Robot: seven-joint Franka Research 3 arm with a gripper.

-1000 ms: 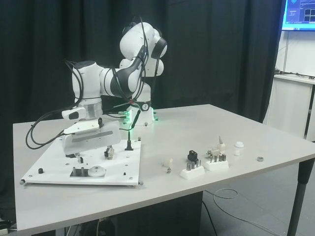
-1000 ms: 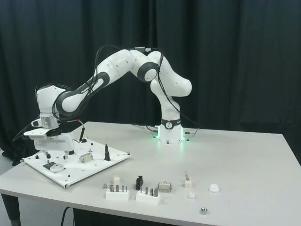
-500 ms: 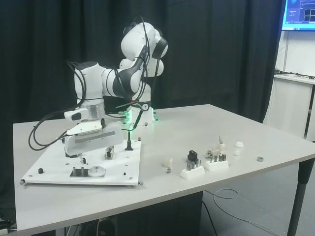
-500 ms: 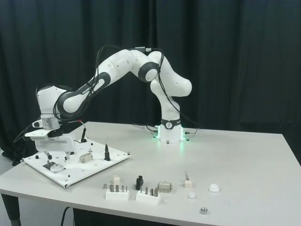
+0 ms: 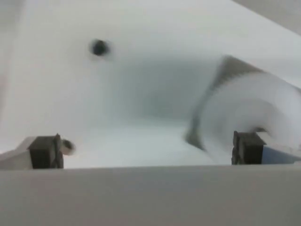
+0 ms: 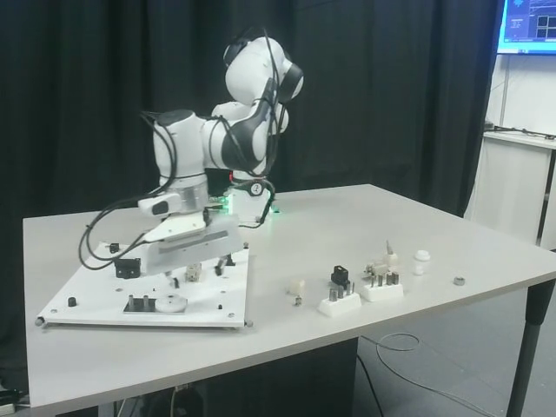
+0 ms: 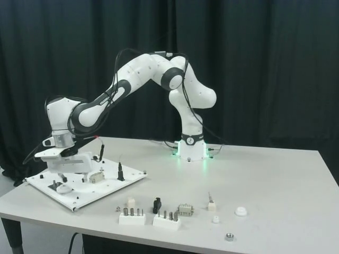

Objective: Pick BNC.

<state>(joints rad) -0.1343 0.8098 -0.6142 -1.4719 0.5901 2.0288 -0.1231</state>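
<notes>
Since the earlier frames showed it lower and nearer the board's outer end, the gripper (image 5: 146, 149) has lifted a little, tilted, and shifted along the white board (image 7: 100, 191) toward the arm's base. Its black fingertips (image 5: 45, 151) stand wide apart with nothing between them. It hovers just above the board, beside a white round disc (image 6: 172, 302). I cannot tell for certain which small part is the BNC (image 7: 119, 172) — it appears to be the black upright plug still standing on the board, near the hand on the side toward the board's inner edge. The white arm (image 7: 137, 74) now arches higher from its base. Past that edge a stretch of bare grey table (image 7: 275, 180) lies open, and two white fixture blocks (image 7: 132, 218) sit near the front edge.
</notes>
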